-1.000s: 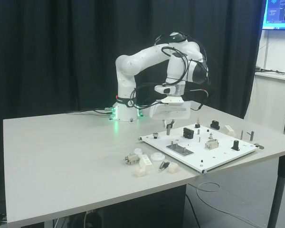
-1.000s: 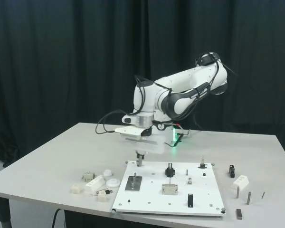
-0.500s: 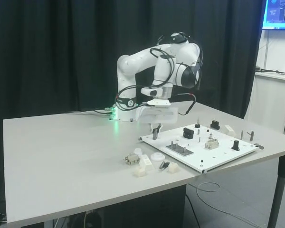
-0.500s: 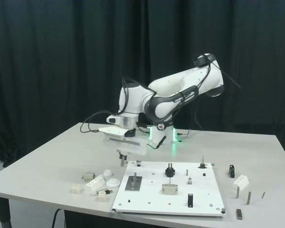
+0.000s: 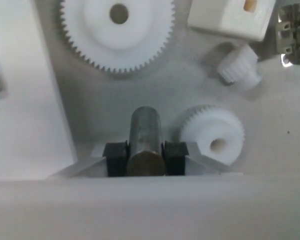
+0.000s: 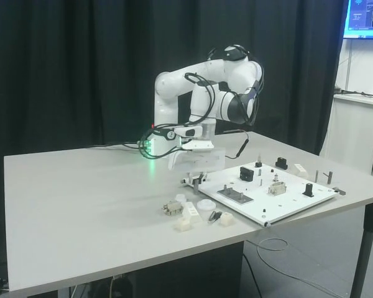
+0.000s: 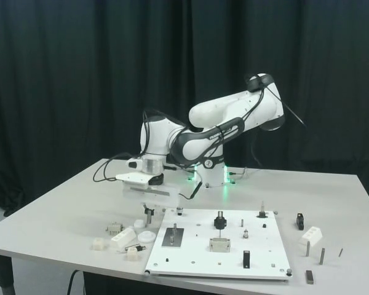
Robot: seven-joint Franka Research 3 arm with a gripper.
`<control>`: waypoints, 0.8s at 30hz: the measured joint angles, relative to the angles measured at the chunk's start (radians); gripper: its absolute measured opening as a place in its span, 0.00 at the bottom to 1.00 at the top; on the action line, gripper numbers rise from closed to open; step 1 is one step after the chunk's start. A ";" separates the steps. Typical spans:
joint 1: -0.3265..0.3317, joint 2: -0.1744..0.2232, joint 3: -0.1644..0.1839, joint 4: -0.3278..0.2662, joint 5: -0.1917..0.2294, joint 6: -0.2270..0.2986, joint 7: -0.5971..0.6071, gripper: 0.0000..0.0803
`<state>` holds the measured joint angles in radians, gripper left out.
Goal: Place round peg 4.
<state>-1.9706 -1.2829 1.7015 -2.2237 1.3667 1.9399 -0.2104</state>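
Between the jaws, round peg [image 5: 146, 141].

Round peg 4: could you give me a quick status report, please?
Gripper shut on round peg 4, held upright. Hovering off the white board, above loose white gears on the table. Peg not placed yet.
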 joint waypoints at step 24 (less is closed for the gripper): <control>-0.062 -0.013 0.023 0.058 -0.001 -0.028 -0.001 0.69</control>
<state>-2.0324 -1.2963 1.7248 -2.1662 1.3658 1.9121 -0.2112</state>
